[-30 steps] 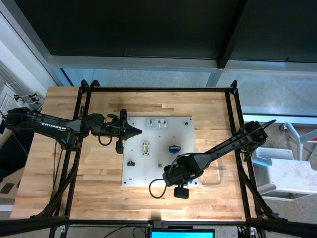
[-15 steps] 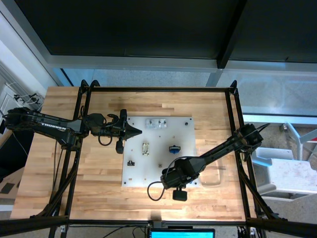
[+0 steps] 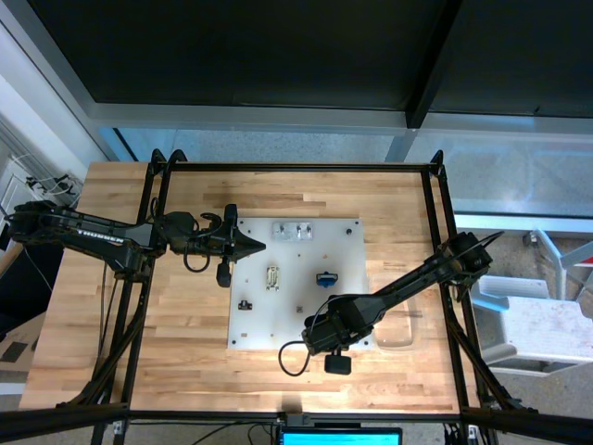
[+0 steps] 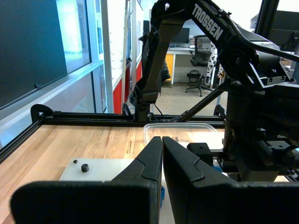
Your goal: Unfasten the M12 fastener and place in the container
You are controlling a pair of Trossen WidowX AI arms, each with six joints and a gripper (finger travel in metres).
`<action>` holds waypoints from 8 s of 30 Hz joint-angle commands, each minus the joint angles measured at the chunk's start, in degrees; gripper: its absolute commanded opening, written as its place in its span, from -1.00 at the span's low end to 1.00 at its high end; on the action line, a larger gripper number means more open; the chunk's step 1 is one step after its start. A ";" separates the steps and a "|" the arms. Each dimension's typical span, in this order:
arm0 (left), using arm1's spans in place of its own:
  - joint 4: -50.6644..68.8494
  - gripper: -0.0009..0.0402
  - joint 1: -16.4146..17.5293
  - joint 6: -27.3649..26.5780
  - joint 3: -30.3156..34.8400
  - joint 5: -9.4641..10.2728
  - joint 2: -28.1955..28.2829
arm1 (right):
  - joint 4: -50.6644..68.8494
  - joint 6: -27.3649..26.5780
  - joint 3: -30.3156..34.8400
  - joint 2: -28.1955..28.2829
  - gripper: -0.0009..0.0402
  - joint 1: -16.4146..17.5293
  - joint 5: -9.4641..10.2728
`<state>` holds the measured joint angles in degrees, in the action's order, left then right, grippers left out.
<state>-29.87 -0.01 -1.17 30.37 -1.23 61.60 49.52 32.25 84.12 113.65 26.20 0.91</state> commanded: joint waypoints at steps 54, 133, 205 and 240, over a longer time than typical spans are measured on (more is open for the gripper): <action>0.02 -0.96 0.00 0.00 0.00 0.00 0.00 | 0.92 1.70 1.07 0.24 -0.96 0.31 0.13; 0.00 -0.96 0.02 0.00 0.00 0.00 0.00 | 11.47 31.45 10.82 6.88 0.05 -0.37 -3.82; 0.02 -0.96 0.00 0.00 0.00 0.00 0.00 | 12.02 -55.60 10.82 0.96 -0.94 -0.83 -2.36; 0.00 -0.96 0.00 0.00 0.00 0.00 0.00 | 9.46 -18.95 -24.24 -30.49 -0.94 1.79 -2.84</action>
<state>-29.85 -0.01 -1.19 30.35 -1.23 61.58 58.96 12.78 60.80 84.05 27.66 -1.93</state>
